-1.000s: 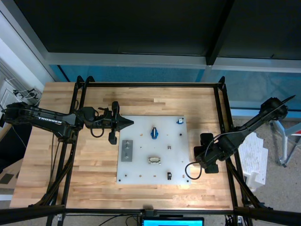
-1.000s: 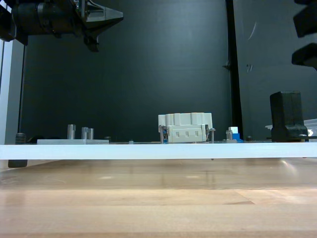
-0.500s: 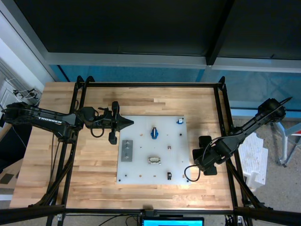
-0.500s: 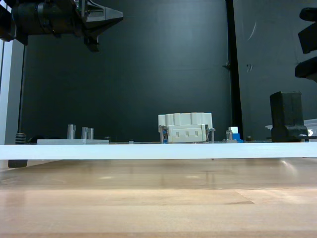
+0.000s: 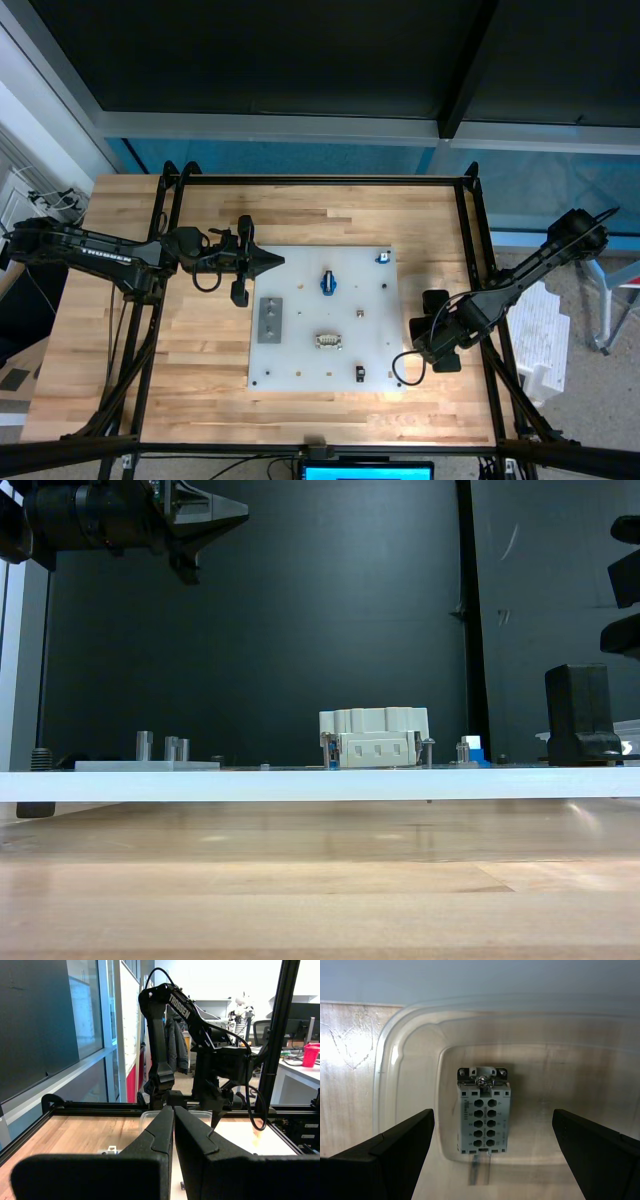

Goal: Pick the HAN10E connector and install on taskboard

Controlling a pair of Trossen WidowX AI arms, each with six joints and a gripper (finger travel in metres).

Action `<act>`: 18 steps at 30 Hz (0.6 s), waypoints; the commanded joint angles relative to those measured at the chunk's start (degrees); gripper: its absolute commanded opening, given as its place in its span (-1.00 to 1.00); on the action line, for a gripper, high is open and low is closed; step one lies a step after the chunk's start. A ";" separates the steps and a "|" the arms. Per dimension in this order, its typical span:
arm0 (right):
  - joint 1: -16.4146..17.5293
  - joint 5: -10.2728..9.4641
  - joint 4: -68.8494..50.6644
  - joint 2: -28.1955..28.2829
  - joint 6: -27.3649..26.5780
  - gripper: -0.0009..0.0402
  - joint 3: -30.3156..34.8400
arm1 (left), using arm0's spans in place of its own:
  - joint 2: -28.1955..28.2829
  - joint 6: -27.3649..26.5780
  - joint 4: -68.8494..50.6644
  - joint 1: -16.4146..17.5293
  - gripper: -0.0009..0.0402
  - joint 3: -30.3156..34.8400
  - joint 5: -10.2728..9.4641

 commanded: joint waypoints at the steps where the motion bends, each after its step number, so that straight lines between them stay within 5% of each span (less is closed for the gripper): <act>1: -0.04 -0.85 1.62 0.00 0.11 0.66 -1.44 | 0.02 0.00 0.02 0.00 -0.95 0.00 0.02; 18: -0.07 -0.76 6.80 0.15 0.50 0.46 -5.66 | 0.02 0.00 0.02 0.00 -0.95 0.00 0.02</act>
